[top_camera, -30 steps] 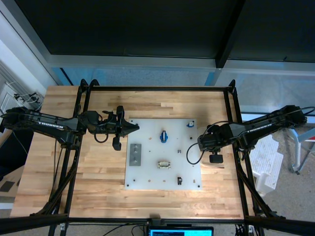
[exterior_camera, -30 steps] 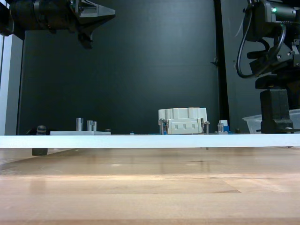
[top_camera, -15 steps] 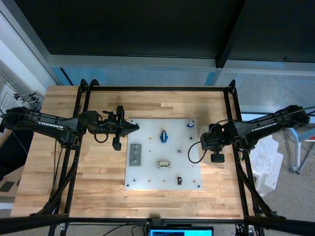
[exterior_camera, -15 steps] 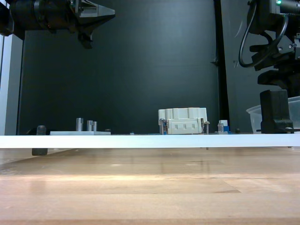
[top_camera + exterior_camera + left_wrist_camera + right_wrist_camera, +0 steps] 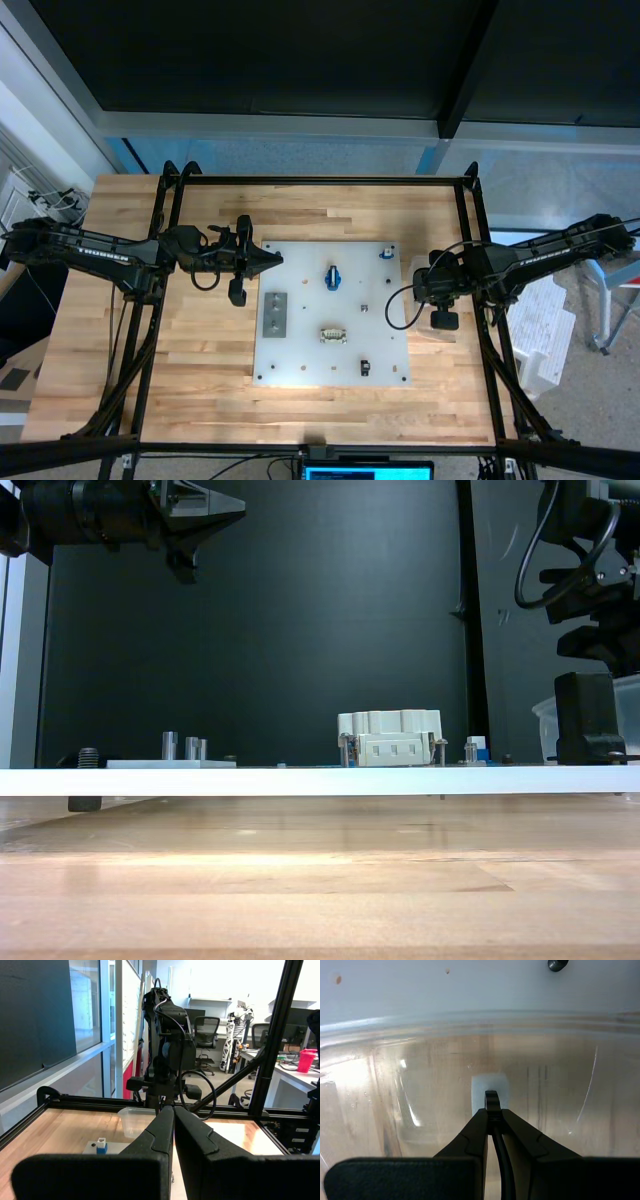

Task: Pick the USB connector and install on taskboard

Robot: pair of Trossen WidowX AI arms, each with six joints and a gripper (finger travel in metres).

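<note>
- Your right gripper (image 5: 491,1110) has risen and drifted right, pinching what looks like the USB connector (image 5: 491,1096) over the clear tray (image 5: 395,1085), right of the taskboard (image 5: 300,360).
- The pick looks done; the black socket (image 5: 365,367) comes next.
- Your left gripper (image 5: 272,259), closed and empty, waits at upper left.

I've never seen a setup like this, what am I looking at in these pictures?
Two robot arms stand at the sides of a table. One picture looks down from above, one level along the table, and two come from cameras on the arms. The white taskboard lies between them, bearing a blue knob. The left pincer hangs shut, empty, high near the board's left edge. The right pincer is shut on the tiny dark USB connector, over a clear tray beside the board.
</note>
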